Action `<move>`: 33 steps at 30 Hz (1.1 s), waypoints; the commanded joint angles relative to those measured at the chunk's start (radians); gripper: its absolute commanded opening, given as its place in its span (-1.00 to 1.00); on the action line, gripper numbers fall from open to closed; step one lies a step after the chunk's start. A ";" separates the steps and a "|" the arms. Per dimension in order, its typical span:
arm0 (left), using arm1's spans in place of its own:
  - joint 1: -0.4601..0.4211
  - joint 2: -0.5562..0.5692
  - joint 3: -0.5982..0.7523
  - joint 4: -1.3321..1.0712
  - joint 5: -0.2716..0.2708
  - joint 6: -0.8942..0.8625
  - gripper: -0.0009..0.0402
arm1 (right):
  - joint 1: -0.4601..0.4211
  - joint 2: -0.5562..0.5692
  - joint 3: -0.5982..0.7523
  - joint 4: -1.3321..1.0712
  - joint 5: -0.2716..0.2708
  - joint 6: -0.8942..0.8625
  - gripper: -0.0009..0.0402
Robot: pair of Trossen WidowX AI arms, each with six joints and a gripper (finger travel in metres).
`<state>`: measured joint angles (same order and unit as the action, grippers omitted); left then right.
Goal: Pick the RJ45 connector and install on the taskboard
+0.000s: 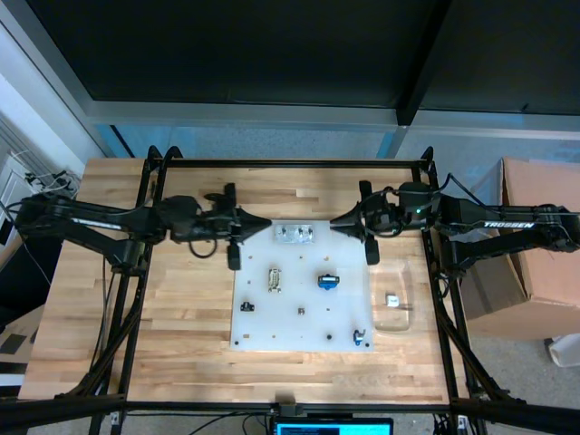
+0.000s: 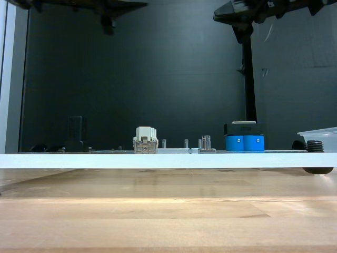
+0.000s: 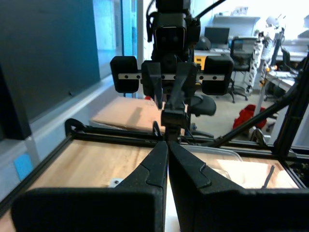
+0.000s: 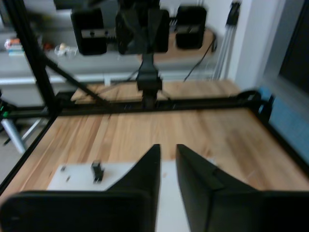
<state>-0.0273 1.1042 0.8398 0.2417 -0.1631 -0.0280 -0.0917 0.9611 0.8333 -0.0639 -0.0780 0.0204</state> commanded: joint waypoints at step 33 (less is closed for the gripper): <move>0.001 -0.048 -0.269 0.237 0.047 -0.063 -0.96 | 0.007 -0.172 -0.357 0.383 0.025 0.075 -0.96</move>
<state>-0.0265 1.0538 0.5701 0.4751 -0.1139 -0.0925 -0.0853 0.7906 0.4728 0.3187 -0.0532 0.0963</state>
